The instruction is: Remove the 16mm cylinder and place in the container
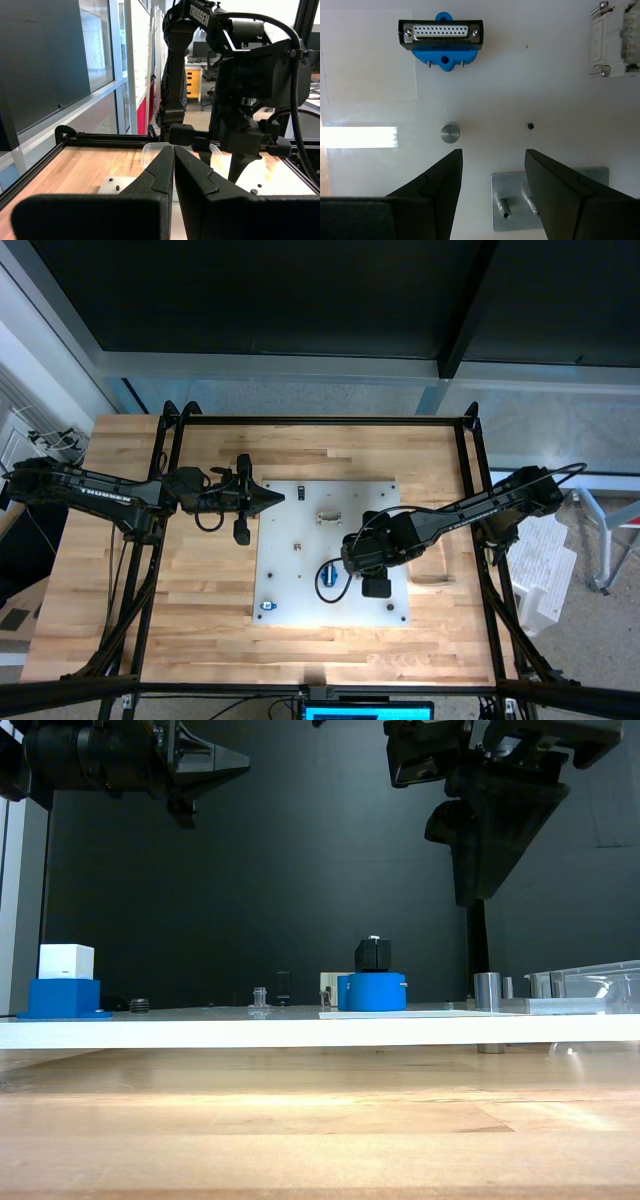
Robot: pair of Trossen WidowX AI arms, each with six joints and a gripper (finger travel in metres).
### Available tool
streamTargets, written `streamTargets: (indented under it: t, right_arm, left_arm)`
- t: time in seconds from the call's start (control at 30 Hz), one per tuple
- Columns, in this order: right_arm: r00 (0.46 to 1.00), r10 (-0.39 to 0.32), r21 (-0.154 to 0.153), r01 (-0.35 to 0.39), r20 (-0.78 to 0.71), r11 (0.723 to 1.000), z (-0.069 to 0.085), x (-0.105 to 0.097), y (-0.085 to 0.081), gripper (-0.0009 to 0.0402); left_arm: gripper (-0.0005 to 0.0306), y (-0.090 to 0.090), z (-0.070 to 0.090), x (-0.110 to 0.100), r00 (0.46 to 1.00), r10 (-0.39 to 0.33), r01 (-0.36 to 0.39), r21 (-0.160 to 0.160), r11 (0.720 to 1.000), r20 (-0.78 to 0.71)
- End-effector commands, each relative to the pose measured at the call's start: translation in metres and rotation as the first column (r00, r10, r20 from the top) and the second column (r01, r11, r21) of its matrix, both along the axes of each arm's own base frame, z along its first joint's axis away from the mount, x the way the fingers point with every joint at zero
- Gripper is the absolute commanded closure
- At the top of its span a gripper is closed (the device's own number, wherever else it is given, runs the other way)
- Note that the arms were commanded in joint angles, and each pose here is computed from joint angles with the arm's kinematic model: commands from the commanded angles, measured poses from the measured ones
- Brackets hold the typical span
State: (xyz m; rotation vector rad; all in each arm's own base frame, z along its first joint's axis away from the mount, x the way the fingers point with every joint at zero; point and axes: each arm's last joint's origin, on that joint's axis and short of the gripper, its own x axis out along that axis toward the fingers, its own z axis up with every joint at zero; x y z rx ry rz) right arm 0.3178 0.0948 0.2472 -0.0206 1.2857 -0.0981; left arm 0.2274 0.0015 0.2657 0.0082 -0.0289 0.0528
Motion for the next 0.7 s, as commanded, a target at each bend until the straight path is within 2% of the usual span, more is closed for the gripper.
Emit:
streamTargets:
  t: [0.03, 0.2, 0.5, 0.7]
  right_arm:
    - [1.0, 0.001, 0.0, -0.001, -0.002, 1.0, -0.002, -0.001, 0.0, 0.0219]
    - [1.0, 0.005, 0.006, -0.005, -0.031, 1.0, -0.012, 0.004, 0.002, 0.0219]
    - [0.998, 0.01, -0.004, -0.01, -0.067, 1.0, -0.027, 0.01, 0.005, 0.022]
    - [0.998, 0.008, 0.001, -0.008, -0.055, 1.0, -0.028, 0.011, 0.006, 0.022]
  left_arm:
    - [0.03, 0.0, 0.0, 0.0, 1.0, 0.0, 0.0, 0.0, 1.0, 0.0]
    - [0.03, 0.0, 0.0, 0.0, 1.0, 0.0, 0.0, 0.0, 1.0, 0.002]
    - [0.03, 0.0, 0.0, 0.0, 1.0, 0.0, 0.0, 0.0, 1.0, 0.0]
    - [0.03, 0.0, 0.0, 0.0, 1.0, 0.0, 0.0, 0.0, 1.0, 0.0]
